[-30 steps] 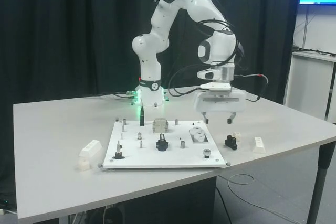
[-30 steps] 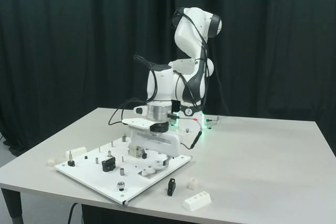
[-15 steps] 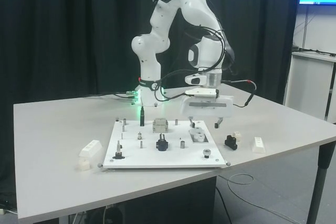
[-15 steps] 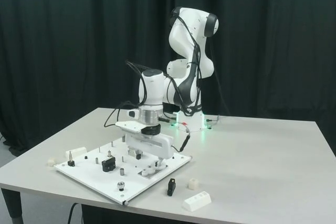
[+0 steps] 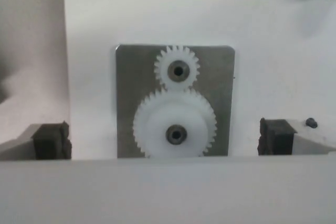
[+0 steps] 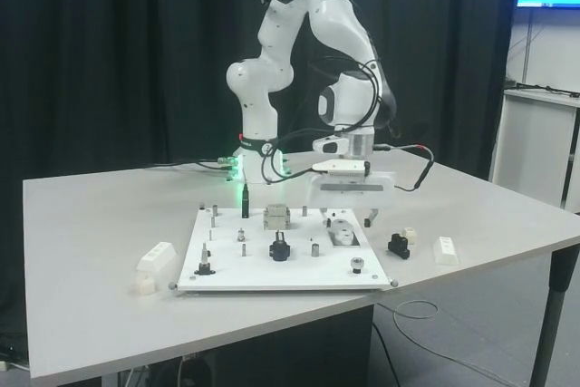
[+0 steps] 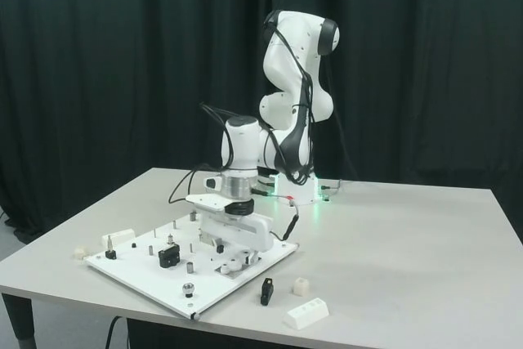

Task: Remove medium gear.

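I see my fingers [image 5: 51,141] spread wide, empty, astride the medium gear [image 5: 175,130], lower than a moment ago.

Two opposite room views; wrist view close above board [image 5: 157,14].

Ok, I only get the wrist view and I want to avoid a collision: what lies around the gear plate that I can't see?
Observer: Off the white board, on the table past the edge nearest the end effector, lie a black part, a small white part and a white block.
Operator: Anything tall on the board close by?
Observer: A grey block stands beside the end effector, apart from it.
Operator: And the cable?
Observer: A black cable hangs in a loop beside the wrist, above the table.
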Available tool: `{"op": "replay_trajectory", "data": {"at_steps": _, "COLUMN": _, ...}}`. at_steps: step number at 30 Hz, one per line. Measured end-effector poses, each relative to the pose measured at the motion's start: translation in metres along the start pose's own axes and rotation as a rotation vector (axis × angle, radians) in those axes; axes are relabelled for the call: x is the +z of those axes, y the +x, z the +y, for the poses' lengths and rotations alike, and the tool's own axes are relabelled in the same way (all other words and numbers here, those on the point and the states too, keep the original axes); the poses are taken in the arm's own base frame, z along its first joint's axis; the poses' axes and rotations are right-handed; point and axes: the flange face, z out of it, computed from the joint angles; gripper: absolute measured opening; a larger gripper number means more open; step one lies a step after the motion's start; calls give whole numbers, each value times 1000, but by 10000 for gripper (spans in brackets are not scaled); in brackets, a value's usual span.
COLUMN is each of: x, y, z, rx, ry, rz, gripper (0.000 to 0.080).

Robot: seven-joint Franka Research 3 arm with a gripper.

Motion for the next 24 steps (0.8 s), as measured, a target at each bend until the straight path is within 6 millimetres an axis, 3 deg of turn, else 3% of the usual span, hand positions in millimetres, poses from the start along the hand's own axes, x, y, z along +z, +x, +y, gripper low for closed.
{"op": "replay_trajectory", "data": {"at_steps": 24, "x": 11, "y": -10, "z": 10, "rx": 22, "ry": 62, "rz": 24, "gripper": 800}}
